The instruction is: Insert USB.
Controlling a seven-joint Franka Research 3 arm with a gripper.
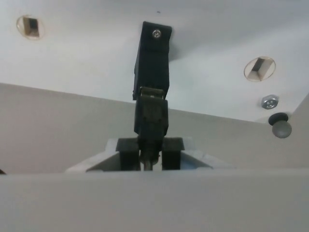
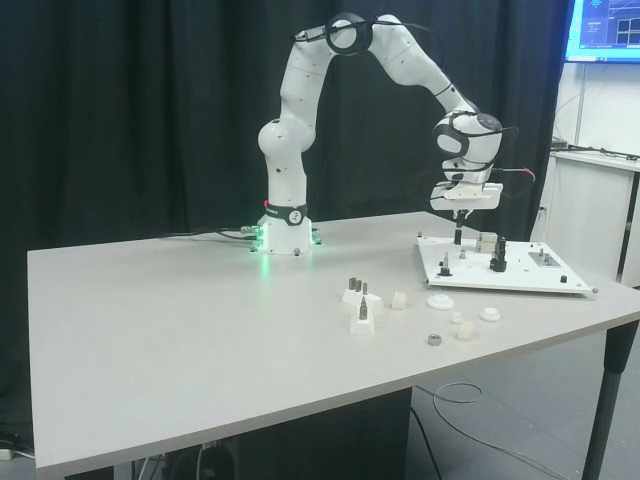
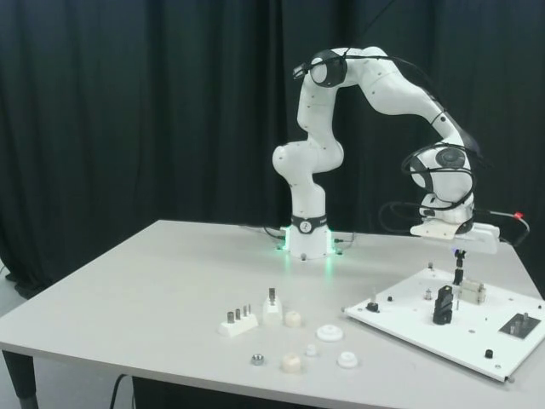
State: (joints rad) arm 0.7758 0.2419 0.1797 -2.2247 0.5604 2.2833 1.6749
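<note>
Black USB plug (image 1: 151,115) — wrist-view only

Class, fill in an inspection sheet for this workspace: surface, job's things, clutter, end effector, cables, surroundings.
Surface: grey table, with the white arm bolted at its back edge.
Job's things: black USB plug held in the end effector, just above a black socket block on the white board.
Clutter: small white parts, a block with pins and a nut loose on the table.
End effector: shut on the plug, over the board.
Cables: one loops on the floor.
Surroundings: black curtain; a screen in one corner.
</note>
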